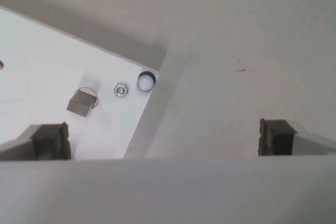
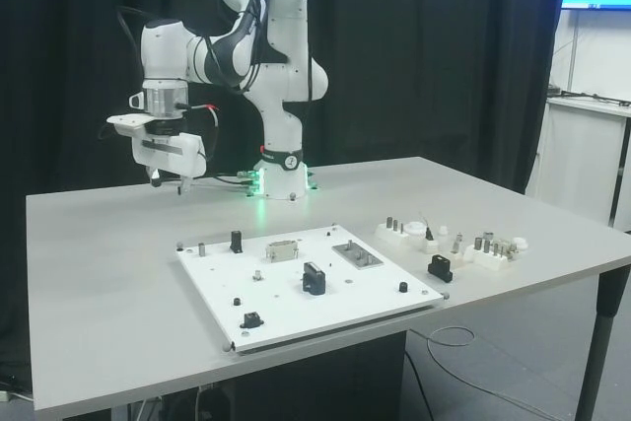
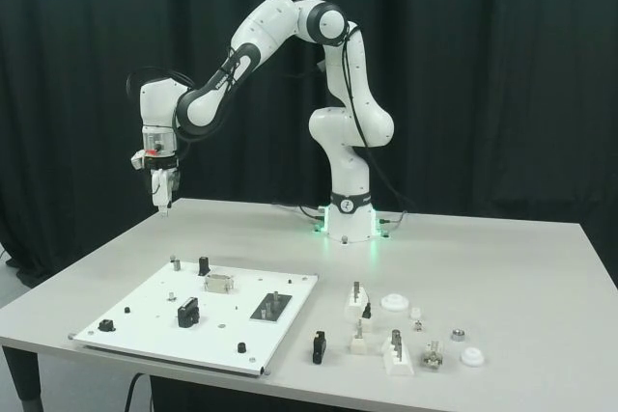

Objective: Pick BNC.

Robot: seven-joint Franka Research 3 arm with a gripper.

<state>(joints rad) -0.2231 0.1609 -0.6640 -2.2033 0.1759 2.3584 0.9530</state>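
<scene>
A: Largest first?

B: Saw the grey table, then the white arm, bolted near the far edge and bent over toward the white board. Noted a green glow at the arm's base.

A: And the board?

B: Lay flat on the table at the near edge, with several small black and grey parts standing on it. Beside it, noticed a loose row of white holders with small pieces.

A: The claw?

B: Found the gripper high in the air, well above the table, close to one far corner of the board. Fingers held wide apart, with nothing between them. In the wrist view, showed one fingertip over the board and the other over bare table.

A: Where was the BNC?

B: Could not name it with certainty. Took it for the small grey upright post near that same corner, standing on the board, untouched. Just beside it, saw a grey hex nut and a round black socket at the very corner.
</scene>
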